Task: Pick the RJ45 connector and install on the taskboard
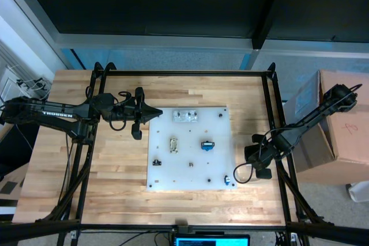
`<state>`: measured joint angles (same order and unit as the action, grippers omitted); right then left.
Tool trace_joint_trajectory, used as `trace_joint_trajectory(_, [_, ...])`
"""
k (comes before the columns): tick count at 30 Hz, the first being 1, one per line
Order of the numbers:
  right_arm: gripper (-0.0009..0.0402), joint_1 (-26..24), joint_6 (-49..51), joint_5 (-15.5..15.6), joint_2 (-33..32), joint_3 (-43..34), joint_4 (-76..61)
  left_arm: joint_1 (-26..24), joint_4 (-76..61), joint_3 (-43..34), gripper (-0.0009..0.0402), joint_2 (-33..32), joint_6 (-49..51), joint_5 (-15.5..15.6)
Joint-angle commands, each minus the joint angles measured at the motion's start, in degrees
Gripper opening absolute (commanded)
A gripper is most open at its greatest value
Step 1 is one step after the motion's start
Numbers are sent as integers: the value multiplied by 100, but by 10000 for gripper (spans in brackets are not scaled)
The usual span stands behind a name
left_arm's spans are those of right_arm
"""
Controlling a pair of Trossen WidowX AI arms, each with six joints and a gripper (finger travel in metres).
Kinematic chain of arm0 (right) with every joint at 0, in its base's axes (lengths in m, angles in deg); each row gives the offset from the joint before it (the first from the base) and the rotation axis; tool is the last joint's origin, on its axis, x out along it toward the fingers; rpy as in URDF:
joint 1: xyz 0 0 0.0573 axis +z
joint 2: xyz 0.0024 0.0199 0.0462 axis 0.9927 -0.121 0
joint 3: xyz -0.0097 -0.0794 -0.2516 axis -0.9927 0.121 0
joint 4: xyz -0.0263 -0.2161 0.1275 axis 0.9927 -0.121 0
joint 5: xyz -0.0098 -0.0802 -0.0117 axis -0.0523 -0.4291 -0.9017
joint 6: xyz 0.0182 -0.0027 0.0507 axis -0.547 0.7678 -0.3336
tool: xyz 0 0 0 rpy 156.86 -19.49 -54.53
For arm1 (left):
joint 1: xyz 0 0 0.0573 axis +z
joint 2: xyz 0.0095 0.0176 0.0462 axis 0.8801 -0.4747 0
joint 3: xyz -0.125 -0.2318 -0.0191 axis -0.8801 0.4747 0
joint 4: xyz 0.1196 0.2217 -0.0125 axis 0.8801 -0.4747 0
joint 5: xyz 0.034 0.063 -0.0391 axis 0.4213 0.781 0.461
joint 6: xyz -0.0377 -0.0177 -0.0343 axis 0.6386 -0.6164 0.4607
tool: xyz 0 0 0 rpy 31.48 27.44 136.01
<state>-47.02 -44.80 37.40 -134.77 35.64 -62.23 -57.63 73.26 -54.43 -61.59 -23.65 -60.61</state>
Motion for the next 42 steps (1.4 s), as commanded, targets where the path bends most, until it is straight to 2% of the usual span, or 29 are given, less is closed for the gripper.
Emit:
trace_joint_trajectory(1, [6,0,4,20,-7,-4,-7,2,0,0,1,-2,-2,0])
trace_joint_trajectory(2, [-5,0,4,22,-7,-15,-4,0,0,0,1,-2,0,0])
trace_joint_trajectory(7, [15,2,-15,20,-7,-44,-4,2,0,0,1,-2,0,0])
trace_joint_trajectory(21, [16,2,11,63,13,-111,-13,0,0,0,1,-2,0,0])
trace_joint_trajectory(34, [16,11,26,72,616,-595,-852,0,0,0,1,-2,-2,0])
trace_joint_trajectory(42, [16,13,28,68,804,-603,-986,2,0,0,1,-2,0,0])
